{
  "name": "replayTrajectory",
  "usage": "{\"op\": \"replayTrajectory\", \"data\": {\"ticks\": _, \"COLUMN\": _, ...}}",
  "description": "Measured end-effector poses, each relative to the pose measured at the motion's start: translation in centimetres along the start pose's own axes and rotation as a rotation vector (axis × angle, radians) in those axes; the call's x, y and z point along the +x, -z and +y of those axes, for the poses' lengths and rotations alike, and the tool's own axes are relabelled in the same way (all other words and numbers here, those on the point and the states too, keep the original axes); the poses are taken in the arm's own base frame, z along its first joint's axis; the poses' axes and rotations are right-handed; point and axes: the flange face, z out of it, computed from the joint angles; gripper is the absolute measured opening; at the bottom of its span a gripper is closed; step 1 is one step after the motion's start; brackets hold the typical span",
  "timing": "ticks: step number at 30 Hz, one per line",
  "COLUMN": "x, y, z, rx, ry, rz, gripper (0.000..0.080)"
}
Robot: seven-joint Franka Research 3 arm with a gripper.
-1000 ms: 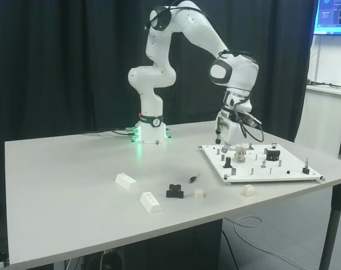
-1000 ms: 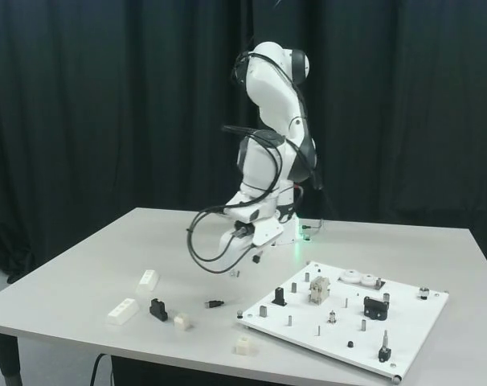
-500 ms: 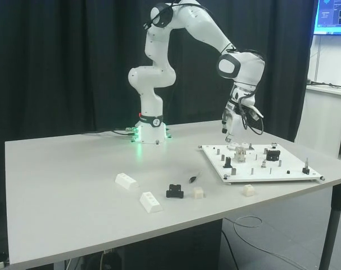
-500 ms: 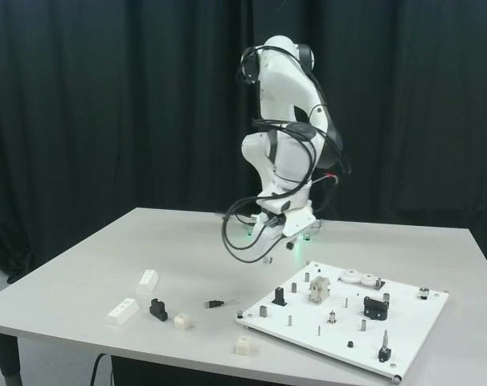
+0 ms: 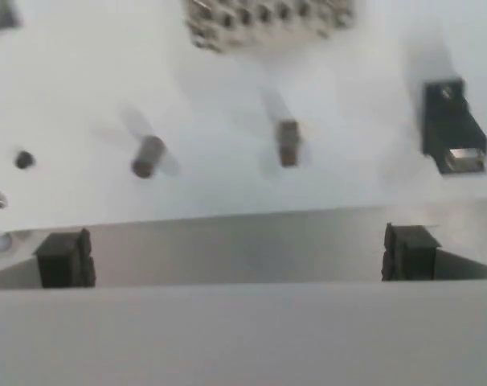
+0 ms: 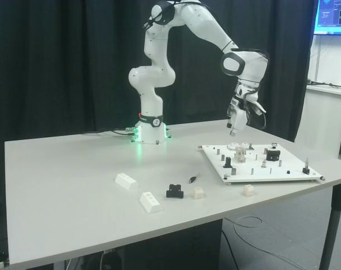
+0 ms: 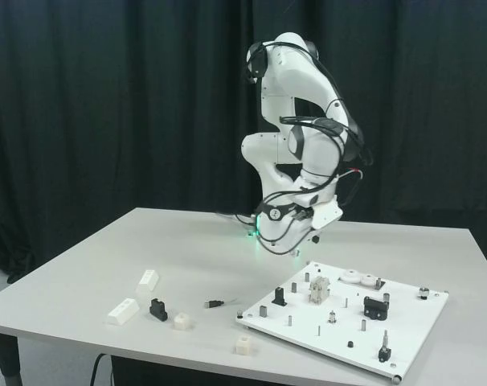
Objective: Remove waterproof.
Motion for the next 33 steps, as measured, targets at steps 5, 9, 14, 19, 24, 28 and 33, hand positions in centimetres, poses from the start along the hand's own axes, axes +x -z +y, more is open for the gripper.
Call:
{"op": "replayTrajectory", "data": {"ticks": 5, "x": -0.3, "y": 0.1, "z": -2.1, "rx": -0.007, "ry": 0.07, "rz": 0.005, "gripper": 0.08}}
{"op": "replayTrajectory", "data": {"ticks": 9, "x": -0.4, "y": 0.0, "z": -3.3, "rx": -0.01, "ry": 0.112, "rz": 0.018, "gripper": 0.08}}
{"op": "replayTrajectory", "data": {"ticks": 14, "x": -0.4, "y": -0.3, "z": -3.9, "rx": -0.014, "ry": 0.144, "rz": 0.041, "gripper": 0.08}}
{"op": "replayTrajectory", "data": {"ticks": 19, "x": -0.2, "y": -0.5, "z": -4.0, "rx": -0.02, "ry": 0.158, "rz": 0.066, "gripper": 0.08}}
{"op": "replayTrajectory", "data": {"ticks": 24, "x": 0.0, "y": -1.0, "z": -3.9, "rx": -0.019, "ry": 0.169, "rz": 0.086, "gripper": 0.08}}
{"op": "replayTrajectory", "data": {"ticks": 28, "x": 0.3, "y": -1.3, "z": -3.7, "rx": -0.013, "ry": 0.169, "rz": 0.099, "gripper": 0.08}}
{"op": "replayTrajectory", "data": {"ticks": 33, "x": 0.7, "y": -1.8, "z": -3.5, "rx": -0.006, "ry": 0.165, "rz": 0.109, "gripper": 0.08}}
